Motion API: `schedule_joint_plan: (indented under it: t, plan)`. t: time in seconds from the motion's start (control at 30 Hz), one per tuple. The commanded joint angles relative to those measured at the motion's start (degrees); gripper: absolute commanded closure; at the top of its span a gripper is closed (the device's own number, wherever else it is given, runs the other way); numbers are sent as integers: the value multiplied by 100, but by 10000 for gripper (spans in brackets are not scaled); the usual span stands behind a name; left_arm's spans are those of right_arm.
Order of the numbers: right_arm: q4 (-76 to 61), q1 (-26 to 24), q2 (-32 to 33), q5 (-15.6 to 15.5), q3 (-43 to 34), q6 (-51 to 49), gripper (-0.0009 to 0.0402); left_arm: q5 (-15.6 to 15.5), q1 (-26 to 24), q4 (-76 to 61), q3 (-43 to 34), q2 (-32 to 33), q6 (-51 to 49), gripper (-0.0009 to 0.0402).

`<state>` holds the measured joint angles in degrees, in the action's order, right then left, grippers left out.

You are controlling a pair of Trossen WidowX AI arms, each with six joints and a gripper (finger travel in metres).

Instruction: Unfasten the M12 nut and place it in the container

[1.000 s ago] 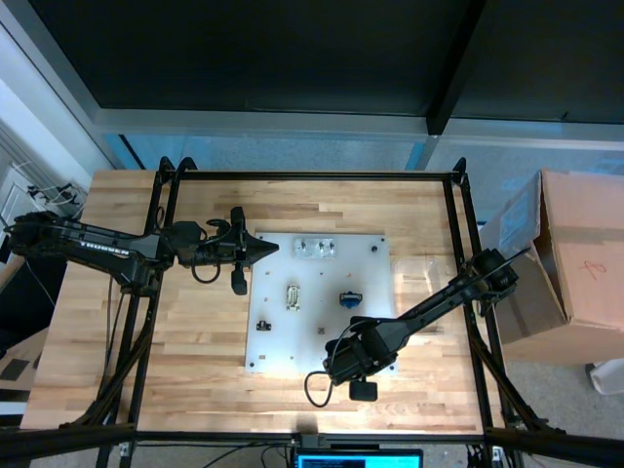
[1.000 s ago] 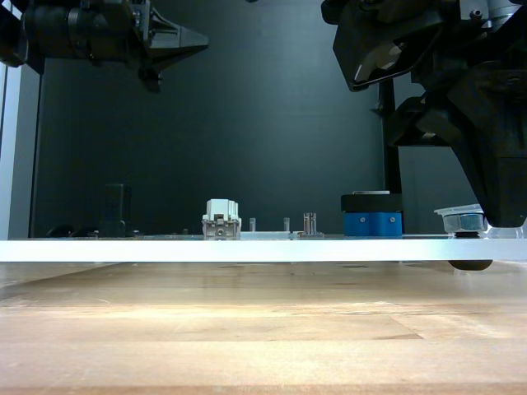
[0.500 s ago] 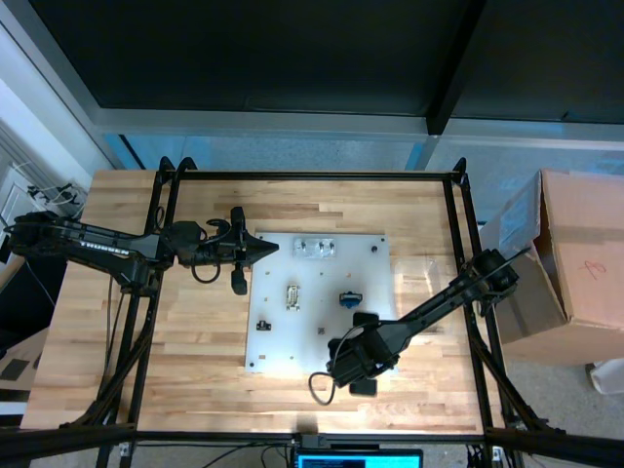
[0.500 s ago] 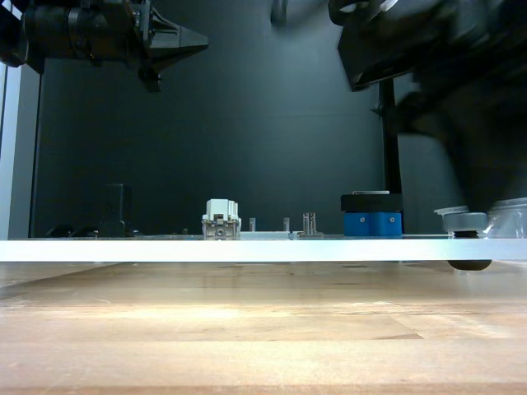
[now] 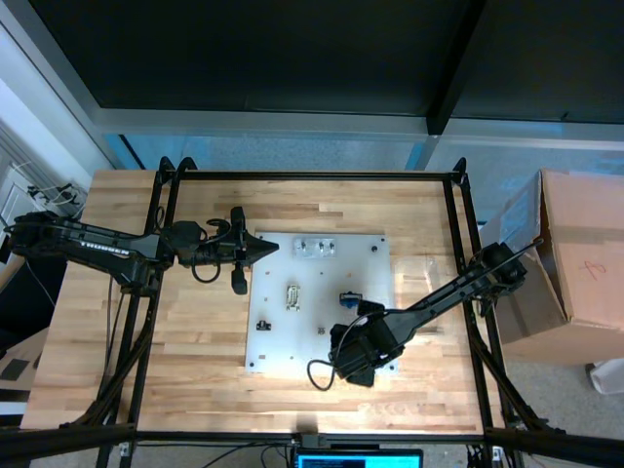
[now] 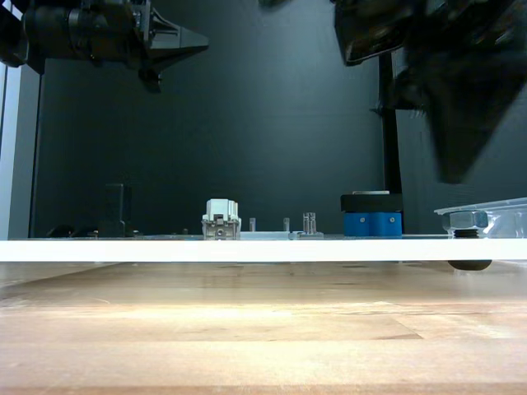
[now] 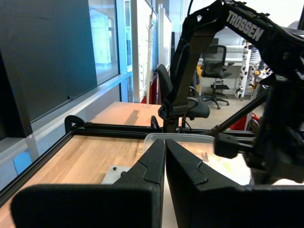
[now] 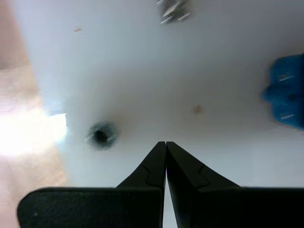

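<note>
The small silver M12 nut (image 6: pixel 464 220) sits on its black stud (image 6: pixel 467 234) at the near right of the white board (image 5: pixel 292 331). In the right wrist view the nut (image 8: pixel 99 136) shows blurred on the board, off to one side of the fingertips. My right gripper (image 8: pixel 166 142) is shut with nothing in it and hangs above the nut (image 6: pixel 451 169); from above, the gripper (image 5: pixel 353 353) covers the stud. My left gripper (image 5: pixel 273 248) hovers shut over the board's far left corner. The clear container (image 6: pixel 494 207) stands behind the stud; its contents cannot be told.
A blue part (image 5: pixel 349 298), a white connector (image 5: pixel 292 295) and small posts stand on the board. A cardboard box (image 5: pixel 575 263) sits past the table's right edge. Black frame rails run around the table.
My right gripper has lifted off the nut and shifted slightly inward over the board. The nut stays on its stud. The left arm has not moved.
</note>
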<state>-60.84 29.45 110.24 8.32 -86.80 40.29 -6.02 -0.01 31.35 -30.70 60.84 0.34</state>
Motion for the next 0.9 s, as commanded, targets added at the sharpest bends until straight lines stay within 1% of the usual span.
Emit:
schedule_joint_plan:
  t: [0.03,0.17,0.23,0.63,0.9]
  plan:
    - [26,4,-33,-468,-192,-28,393,-2,2,15,-2,-2,2,393]
    - [55,4,-33,-1005,-345,-74,393,0,0,-11,-2,2,2,393]
    - [138,4,-11,-1093,-343,-72,393,0,0,-2,0,0,2,393]
    - [455,17,466,-1097,-332,-330,393,0,0,0,-2,2,2,393]
    - [505,15,531,-1095,-286,-372,393,0,0,0,-2,2,2,393]
